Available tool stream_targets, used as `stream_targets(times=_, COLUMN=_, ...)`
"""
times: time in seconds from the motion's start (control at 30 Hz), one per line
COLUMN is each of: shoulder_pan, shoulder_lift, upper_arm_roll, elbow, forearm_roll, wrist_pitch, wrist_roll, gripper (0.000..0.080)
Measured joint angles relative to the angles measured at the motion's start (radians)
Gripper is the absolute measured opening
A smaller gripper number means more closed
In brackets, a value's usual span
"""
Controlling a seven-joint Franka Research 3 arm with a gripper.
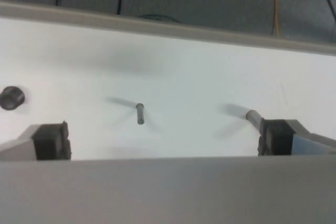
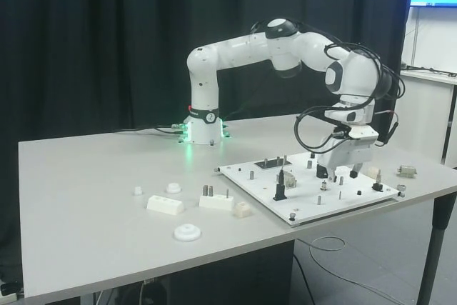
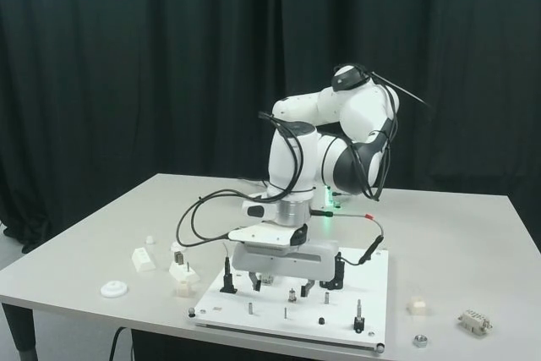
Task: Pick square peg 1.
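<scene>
My gripper (image 1: 163,140) hangs open low over the white peg board (image 1: 199,77). A thin grey peg (image 1: 140,114) stands upright on the board, in the wide gap between the black fingertips (image 1: 51,141) and touching neither. A second, thicker grey peg (image 1: 253,116) stands just beside the other fingertip. I cannot tell whether either is square. In the first room view the gripper (image 2: 343,172) is over the right part of the board (image 2: 250,176). In the second room view the gripper (image 3: 296,280) hovers above short pegs (image 3: 292,295) near the board's front.
A black round knob (image 1: 11,98) sits on the board. A black upright fixture (image 2: 280,187) and several small pegs stand there too. White blocks (image 2: 166,205) and a white disc (image 2: 187,232) lie on the grey table; a connector (image 3: 473,320) lies near the table edge.
</scene>
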Motion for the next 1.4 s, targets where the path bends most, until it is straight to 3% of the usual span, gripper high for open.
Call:
stream_targets(times=0.47, shoulder_pan=-0.008, shoulder_lift=-0.003, upper_arm_roll=-0.018, elbow=0.019, forearm_roll=-0.011, wrist_pitch=-0.031, wrist_roll=-0.004, gripper=0.0800)
stream_targets(times=0.93, shoulder_pan=-0.008, shoulder_lift=-0.004, upper_arm_roll=-0.097, elbow=0.024, forearm_roll=-0.042, wrist_pitch=-0.118, wrist_roll=-0.082, gripper=0.0800)
stream_targets(times=1.4, shoulder_pan=-0.010, shoulder_lift=-0.004, upper_arm_roll=-0.180, elbow=-0.017, forearm_roll=-0.132, wrist_pitch=-0.238, wrist_roll=-0.229, gripper=0.0800)
